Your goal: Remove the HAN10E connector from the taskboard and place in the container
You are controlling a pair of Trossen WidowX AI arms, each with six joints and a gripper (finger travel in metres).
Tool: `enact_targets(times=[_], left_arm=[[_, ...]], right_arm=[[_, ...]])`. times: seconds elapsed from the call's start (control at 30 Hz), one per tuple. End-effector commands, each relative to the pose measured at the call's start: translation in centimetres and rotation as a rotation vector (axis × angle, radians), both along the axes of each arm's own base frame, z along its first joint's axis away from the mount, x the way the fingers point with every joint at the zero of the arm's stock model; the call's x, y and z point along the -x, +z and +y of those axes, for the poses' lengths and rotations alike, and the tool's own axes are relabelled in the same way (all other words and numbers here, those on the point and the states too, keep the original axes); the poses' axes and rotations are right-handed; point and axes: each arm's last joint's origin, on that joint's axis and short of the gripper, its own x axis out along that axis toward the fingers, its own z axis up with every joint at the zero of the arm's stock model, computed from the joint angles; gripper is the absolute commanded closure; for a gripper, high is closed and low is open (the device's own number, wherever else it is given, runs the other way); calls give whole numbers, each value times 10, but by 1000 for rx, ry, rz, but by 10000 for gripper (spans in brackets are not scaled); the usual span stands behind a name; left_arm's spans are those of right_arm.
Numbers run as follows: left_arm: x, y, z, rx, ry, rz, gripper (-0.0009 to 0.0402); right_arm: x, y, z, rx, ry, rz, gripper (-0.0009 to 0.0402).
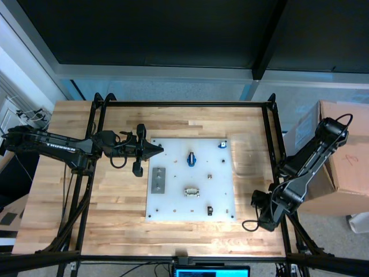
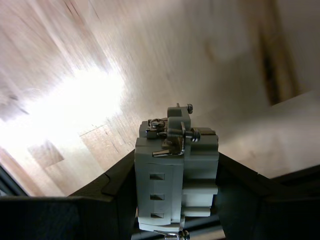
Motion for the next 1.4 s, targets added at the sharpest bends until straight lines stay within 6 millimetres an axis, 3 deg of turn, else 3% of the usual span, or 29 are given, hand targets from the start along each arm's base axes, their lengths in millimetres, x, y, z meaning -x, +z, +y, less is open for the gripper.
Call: enact_targets(times=[0.03,0.37,0.83,1.1,1.27,1.4], left_arm=[[0,0,0,0,0,0,393],[0,0,0,0,0,0,393],[0,0,0,0,0,0,393],[0,0,0,0,0,0,393],[0,0,0,0,0,0,393],[0,0,0,0,0,0,393]], right_arm=[[-7,12,-11,17,2,-9,366],[-29,33,-71,66,-60,-91,318],[-51,37,-146,145,-155,-134,315],[-48,28,-175,172,-280,-94,315],[-44,19,-183,193,-323,-55,308],[-44,11,-183,193,-322,-39,279]])
